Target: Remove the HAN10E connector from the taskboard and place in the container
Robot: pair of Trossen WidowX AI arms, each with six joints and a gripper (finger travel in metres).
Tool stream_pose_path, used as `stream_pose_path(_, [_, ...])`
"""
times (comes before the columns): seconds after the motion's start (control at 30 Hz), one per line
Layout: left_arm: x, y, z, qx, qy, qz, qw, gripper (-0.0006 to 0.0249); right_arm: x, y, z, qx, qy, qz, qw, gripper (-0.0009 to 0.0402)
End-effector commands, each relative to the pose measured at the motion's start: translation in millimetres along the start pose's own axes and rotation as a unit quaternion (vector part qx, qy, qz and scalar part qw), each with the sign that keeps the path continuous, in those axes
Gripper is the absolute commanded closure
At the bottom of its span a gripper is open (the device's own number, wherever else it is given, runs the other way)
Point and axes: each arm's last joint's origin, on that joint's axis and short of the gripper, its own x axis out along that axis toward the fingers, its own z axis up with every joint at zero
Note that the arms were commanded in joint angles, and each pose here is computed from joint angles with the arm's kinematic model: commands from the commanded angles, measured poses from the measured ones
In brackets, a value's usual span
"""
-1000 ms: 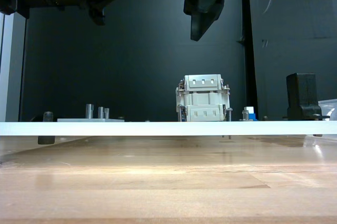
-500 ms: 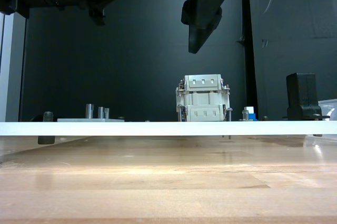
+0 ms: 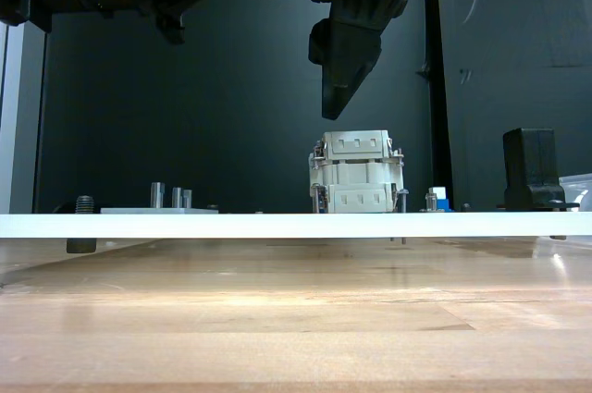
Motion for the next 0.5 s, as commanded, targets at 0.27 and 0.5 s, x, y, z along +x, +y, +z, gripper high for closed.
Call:
stream_pose_path(0.27, [0.1,0.1,0.0,0.0,0.0,0.0,1.0,0.0243,2.3,-0.9,0.0,0.001,-0.001,0.0,1.0,0.017])
stream_pose_path(0.5, [0.1,0.0,0.0,0.0,0.0,0.0,1.0,0.0243,10.1,-1.7,-2.6,0.003,-0.001,0.0,1.0,0.0204])
